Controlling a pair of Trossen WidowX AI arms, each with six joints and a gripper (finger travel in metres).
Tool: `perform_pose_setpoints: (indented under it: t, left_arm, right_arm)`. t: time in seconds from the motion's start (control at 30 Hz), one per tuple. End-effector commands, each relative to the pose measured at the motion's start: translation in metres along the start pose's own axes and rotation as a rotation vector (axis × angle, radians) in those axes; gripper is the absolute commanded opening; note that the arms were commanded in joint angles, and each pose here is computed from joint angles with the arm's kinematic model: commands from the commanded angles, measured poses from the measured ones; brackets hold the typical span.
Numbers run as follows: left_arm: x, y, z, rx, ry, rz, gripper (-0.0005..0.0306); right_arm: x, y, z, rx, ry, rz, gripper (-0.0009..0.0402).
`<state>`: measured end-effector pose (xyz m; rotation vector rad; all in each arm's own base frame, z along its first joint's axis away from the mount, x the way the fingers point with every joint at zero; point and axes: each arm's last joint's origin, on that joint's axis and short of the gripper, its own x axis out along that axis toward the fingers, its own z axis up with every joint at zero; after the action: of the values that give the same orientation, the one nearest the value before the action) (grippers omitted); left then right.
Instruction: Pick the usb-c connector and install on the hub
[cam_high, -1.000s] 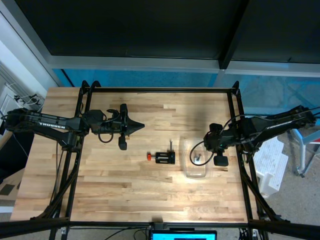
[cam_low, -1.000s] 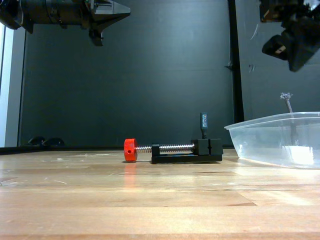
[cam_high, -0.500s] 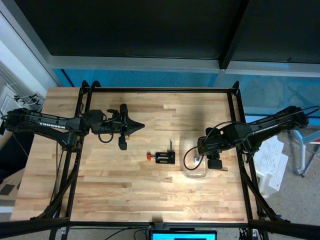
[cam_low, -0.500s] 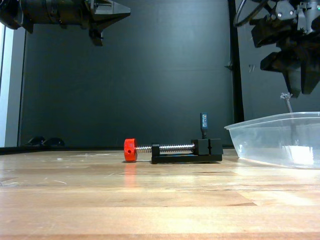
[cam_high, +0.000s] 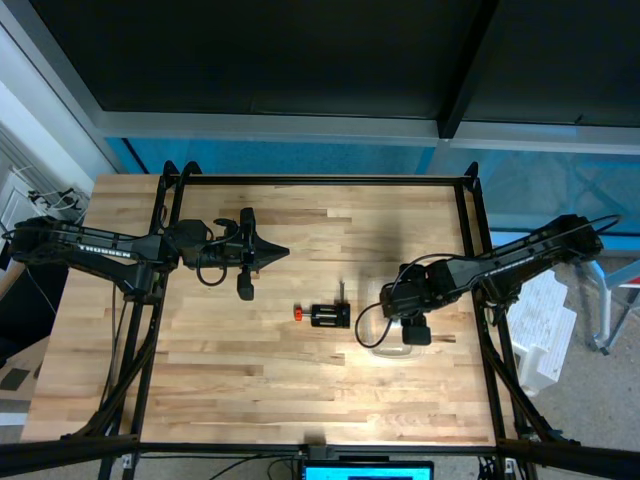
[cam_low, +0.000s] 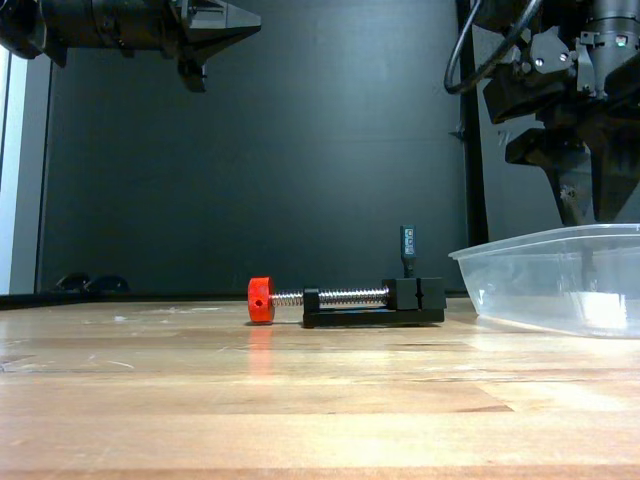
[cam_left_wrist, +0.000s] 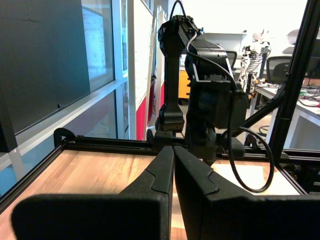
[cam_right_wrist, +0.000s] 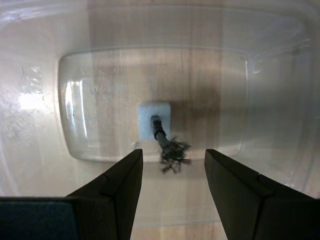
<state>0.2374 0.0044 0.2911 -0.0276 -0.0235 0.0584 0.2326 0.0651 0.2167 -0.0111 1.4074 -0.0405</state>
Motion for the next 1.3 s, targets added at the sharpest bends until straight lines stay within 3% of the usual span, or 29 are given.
perform_pose_setpoints:
  t: [0.03,0.6,1.3]
  left_arm:
    - [0.000,0.000,0.000,0.000,0.000,0.000,0.0000]
    - [0.000,0.000,0.000,0.000,0.000,0.000,0.0000]
    - [0.000,0.000,0.000,0.000,0.000,0.000,0.0000]
  right_arm:
    - [0.005,0.004,0.001,-0.005,0.008,-0.009,0.0171]
    - [0.033,0.011,0.003,-0.005,-0.009,-0.010,0.0170]
    - [0.041,0.014,-0.001,0.021,-0.024,-0.004,0.0106]
